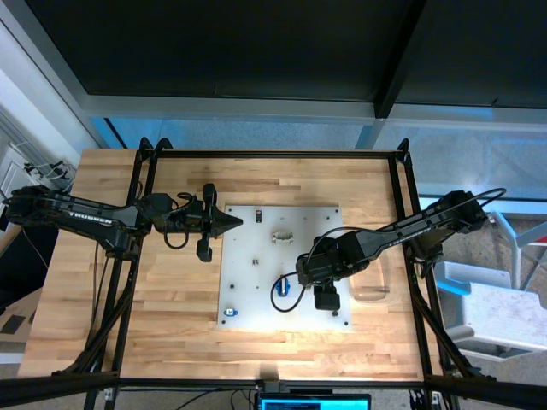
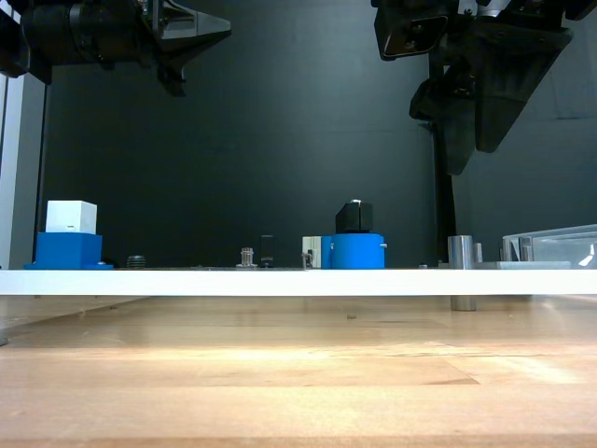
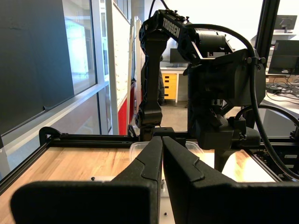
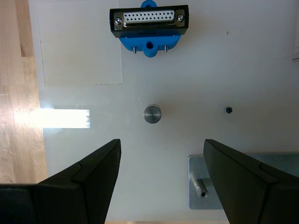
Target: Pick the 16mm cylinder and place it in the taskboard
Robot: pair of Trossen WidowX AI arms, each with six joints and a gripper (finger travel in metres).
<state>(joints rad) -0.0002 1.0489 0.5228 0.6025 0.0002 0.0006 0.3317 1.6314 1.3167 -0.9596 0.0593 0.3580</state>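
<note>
16mm cylinder [image 4: 152, 114] stands beneath right pincer [image 4: 161, 144], left pincer [image 1: 238, 221] well apart.

Wooden table [image 1: 171, 290]; tall windows [image 3: 79, 51]; orange cabinet [image 3: 169, 86] beyond.

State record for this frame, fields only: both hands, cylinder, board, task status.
left hand: shut, holding nothing, raised at the left edge of the taskboard
right hand: open, holding nothing, above the taskboard, pointing down
cylinder: metal, upright in the taskboard, below the right hand, not touched; in the low view its end shows under the board
connector: multi-pin, on a blue mount, apart from the cylinder
clear tray: beside the board's right edge
task status: cylinder looks seated in the board
</note>
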